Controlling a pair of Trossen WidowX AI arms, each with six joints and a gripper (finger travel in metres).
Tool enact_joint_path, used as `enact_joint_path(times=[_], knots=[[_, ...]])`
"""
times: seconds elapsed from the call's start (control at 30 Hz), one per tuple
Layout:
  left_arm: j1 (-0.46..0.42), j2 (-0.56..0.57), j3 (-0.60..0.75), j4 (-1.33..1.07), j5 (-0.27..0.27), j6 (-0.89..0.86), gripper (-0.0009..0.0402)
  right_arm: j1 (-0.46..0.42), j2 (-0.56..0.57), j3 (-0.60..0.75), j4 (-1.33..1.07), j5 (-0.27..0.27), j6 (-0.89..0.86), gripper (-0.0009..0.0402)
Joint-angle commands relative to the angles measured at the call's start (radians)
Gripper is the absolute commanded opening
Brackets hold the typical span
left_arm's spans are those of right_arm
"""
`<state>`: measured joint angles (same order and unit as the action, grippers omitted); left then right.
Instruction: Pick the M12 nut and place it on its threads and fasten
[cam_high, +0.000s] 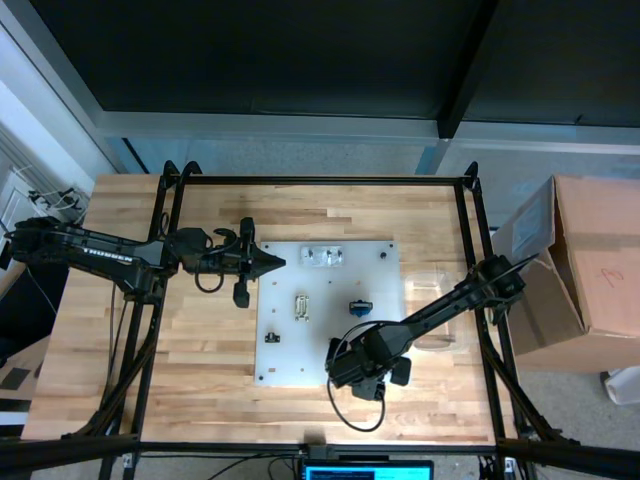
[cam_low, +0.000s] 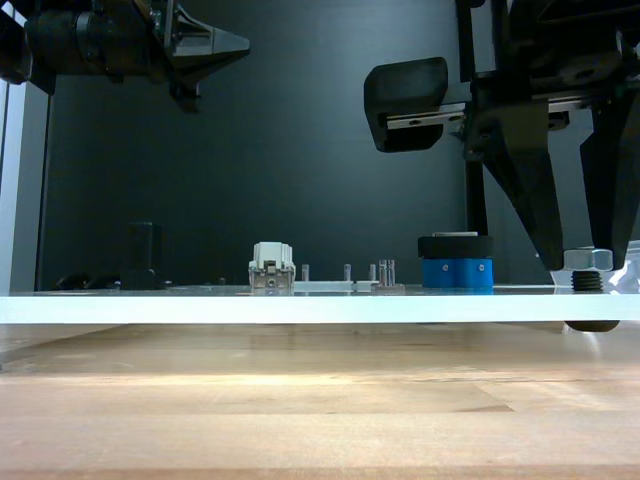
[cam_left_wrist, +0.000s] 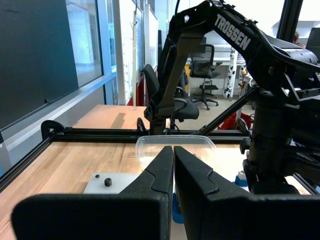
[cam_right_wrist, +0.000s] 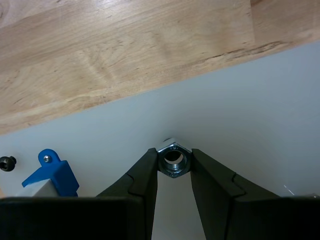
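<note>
Small silver hex nut (cam_right_wrist: 173, 162) clamped btwn right gripper (cam_right_wrist: 173, 159) tips, set atop short black ribbed stud (cam_low: 590, 283) w/ ribs shown, left gripper (cam_left_wrist: 173, 150) closed, held high over flat white board (cam_high: 290, 365) far-left edge.

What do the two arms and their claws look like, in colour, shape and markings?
The left arm and right arm are black with white TROSSEN lettering and looping black cables. The left claw, above the board's left edge, and the right claw, at its near right edge shut on the M12 nut on its stud, have tapering black fingers.
</note>
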<state>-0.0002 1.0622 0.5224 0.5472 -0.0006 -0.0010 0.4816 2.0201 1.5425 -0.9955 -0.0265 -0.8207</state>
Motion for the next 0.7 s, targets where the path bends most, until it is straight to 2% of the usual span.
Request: enact_joint_path(times=[0.03, 0.43, 0.7], knots=[[0.0, 0.0, 0.0, 0.0, 0.0, 0.0, 0.0, 0.001, -0.005, -0.016, 0.014, 0.0, 0.001, 0.0019], [0.0, 0.0, 0.0, 0.0, 0.0, 0.0, 0.0, -0.004, 0.003, -0.031, 0.021, 0.0, 0.007, 0.0019], [0.0, 0.0, 0.0, 0.0, 0.0, 0.0, 0.0, -0.009, 0.003, -0.037, 0.021, 0.0, 0.124, 0.0019]])
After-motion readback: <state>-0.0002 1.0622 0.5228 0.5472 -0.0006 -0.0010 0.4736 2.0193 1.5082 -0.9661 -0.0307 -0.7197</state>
